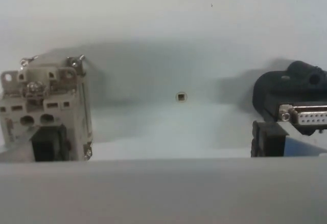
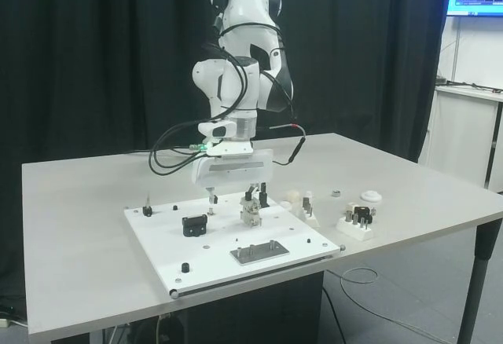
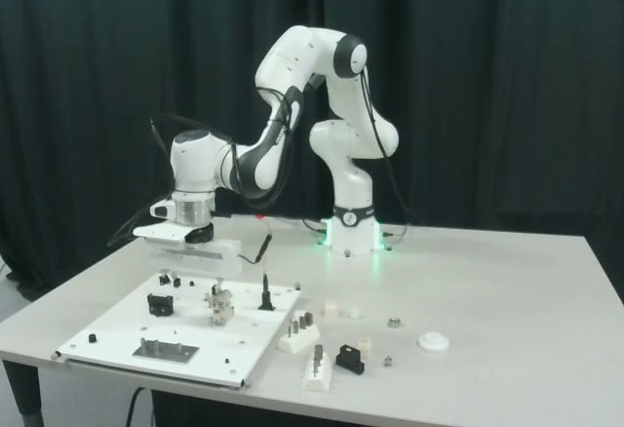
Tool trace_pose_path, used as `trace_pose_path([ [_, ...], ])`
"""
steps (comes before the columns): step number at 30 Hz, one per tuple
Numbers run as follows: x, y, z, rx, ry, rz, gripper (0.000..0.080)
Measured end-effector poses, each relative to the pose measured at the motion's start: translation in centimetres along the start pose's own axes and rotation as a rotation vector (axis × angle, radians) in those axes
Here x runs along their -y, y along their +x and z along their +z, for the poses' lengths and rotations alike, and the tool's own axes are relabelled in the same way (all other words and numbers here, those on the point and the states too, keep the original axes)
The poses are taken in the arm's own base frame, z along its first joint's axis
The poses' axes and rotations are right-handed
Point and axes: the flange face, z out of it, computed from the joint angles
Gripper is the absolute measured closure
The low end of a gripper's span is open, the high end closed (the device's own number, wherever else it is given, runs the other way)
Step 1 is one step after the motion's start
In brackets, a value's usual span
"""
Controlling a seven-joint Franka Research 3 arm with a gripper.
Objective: Insert waterproof.
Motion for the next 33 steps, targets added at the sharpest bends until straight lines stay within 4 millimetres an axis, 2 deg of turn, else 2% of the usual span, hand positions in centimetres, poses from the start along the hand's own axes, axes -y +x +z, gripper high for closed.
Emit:
trace_pose_path([
  [33, 0.46, -0.07, -0.01, -0.007, 0.009, -0.066, 0.0003],
])
